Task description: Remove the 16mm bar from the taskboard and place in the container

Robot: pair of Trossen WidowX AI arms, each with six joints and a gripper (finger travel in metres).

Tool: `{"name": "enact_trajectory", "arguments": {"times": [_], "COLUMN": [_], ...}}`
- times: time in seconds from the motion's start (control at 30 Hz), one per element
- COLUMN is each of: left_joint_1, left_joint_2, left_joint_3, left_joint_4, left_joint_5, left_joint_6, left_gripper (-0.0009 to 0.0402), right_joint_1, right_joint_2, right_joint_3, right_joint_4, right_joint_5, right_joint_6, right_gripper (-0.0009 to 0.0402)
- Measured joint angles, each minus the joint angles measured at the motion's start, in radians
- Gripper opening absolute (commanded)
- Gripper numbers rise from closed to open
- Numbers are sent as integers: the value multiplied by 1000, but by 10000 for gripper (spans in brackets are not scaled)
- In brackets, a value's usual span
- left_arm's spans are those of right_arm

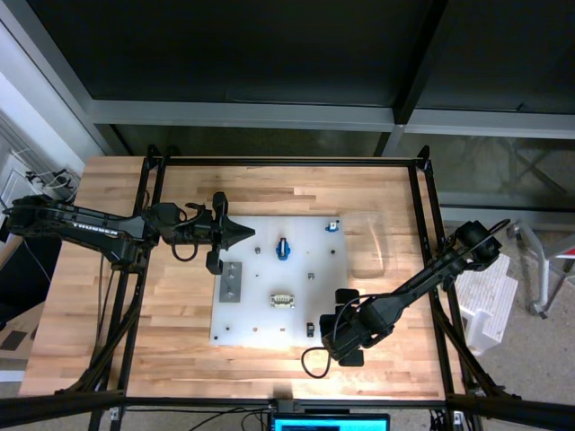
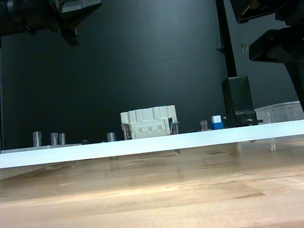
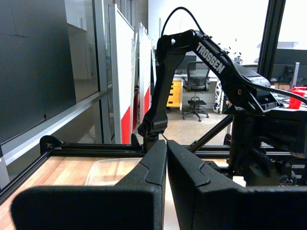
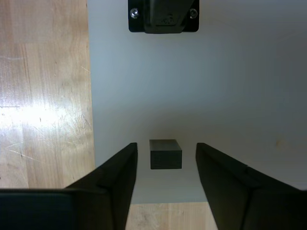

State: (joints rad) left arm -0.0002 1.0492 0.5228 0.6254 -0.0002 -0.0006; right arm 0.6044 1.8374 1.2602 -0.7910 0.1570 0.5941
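Right claw (image 4: 165,146) low over near-right corner of taskboard (image 1: 269,323), pointing down. Fingers spread wide, straddling bar (image 4: 165,154), gap on both sides, no contact, nothing held. Bar dark, square-topped, seated on taskboard close to its near edge. Black screwed fixture (image 4: 163,17) farther in on taskboard.

Left claw (image 1: 244,233) high above far-left corner of taskboard, level, fingers pressed together, nothing held.

Container (image 2: 277,113) on table just beside right edge of taskboard, well apart from bar. Silver connector (image 1: 281,301) near middle of taskboard.
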Motion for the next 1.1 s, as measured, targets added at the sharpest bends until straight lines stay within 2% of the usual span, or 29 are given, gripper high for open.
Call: {"name": "enact_trajectory", "arguments": {"times": [0.27, 0.5, 0.77, 1.1], "left_joint_1": [0, 0, 0, 0], "left_joint_2": [0, 0, 0, 0], "left_joint_3": [0, 0, 0, 0], "left_joint_4": [0, 0, 0, 0], "left_joint_5": [0, 0, 0, 0], "left_joint_6": [0, 0, 0, 0], "left_gripper": [0, 0, 0, 0], "right_joint_1": [0, 0, 0, 0], "right_joint_2": [0, -2, -26, -116], "right_joint_3": [0, 0, 0, 0], "right_joint_4": [2, 1, -8, -61], "right_joint_5": [-2, -2, -2, 2], "right_joint_6": [0, 0, -1, -5], "right_gripper": [48, 3, 6, 7]}}
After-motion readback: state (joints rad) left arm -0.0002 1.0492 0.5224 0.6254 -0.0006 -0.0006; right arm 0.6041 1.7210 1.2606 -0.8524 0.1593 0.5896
